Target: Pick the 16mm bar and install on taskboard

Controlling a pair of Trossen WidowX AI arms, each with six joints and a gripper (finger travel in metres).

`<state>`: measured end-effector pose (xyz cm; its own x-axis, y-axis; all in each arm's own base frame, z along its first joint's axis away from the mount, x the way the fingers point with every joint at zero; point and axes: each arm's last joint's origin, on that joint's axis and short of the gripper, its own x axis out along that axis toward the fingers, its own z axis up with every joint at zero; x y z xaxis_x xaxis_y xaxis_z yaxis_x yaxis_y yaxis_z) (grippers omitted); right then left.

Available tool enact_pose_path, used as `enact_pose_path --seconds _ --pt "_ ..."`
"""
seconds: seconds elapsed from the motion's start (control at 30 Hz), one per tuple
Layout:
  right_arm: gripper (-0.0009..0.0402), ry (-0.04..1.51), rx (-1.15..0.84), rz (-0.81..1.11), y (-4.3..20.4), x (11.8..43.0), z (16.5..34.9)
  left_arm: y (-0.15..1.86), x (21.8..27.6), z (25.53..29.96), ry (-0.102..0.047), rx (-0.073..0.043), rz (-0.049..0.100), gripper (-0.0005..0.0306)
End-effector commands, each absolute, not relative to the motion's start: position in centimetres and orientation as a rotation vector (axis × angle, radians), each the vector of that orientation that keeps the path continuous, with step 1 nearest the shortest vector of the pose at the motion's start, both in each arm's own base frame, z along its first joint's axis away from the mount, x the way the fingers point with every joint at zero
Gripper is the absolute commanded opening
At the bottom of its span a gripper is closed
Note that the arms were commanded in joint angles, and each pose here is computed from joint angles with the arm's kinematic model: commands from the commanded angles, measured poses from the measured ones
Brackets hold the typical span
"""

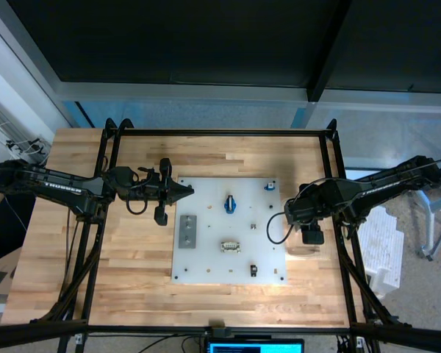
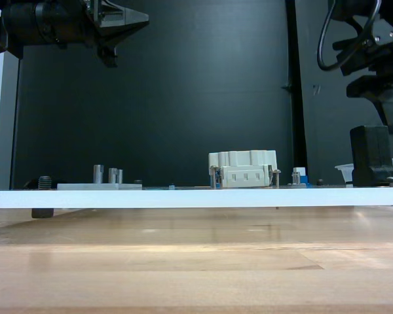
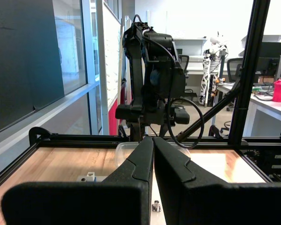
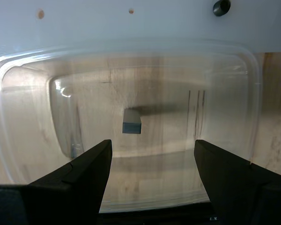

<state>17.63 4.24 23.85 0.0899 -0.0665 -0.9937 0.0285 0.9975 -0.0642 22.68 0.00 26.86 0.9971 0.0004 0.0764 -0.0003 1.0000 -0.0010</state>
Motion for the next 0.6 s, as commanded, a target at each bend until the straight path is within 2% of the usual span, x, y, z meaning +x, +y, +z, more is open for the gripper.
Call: enact_pose_path --seconds 0.03,0.6 --pt "0.0245 1.474 -0.033 -0.065 4.4 17.6 23.4 0.0 22.68 26.86 -0.077 -0.001 0.0 0.0" --pt "0.0245 1.47 -0.007 -0.073 4.5 17.4 21.2 0.0 22.68 26.86 -0.077 -0.001 0.0 0.0"
